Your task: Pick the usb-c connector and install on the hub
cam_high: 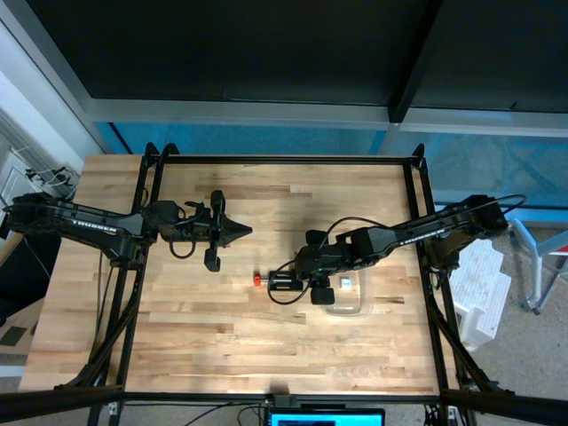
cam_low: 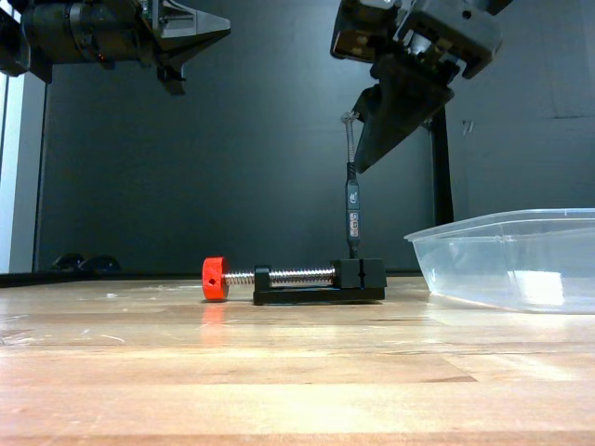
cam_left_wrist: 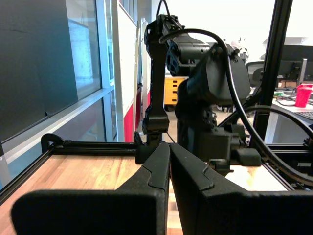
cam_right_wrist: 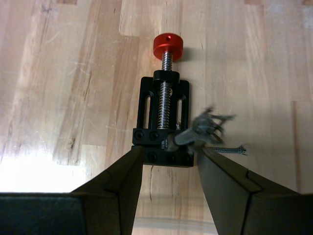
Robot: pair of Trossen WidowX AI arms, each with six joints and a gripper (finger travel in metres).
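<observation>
dark usb-c connector (cam_low: 353, 216), seated upright beneath open right gripper (cam_right_wrist: 168, 151); closed left gripper (cam_left_wrist: 169, 147) aloft

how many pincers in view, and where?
2. Left pincer shut, raised, left of the vise. Right pincer open, above the vise, with the usb-c connector standing upright at it.

The usb-c connector (cam_low: 353, 216), a slim dark plug with a short braided silver cable stub, stands upright and unheld. Its lower end sits in the black clamp (cam_low: 316, 295) on the surface (cam_low: 279, 372); how deep cannot be told.
</observation>
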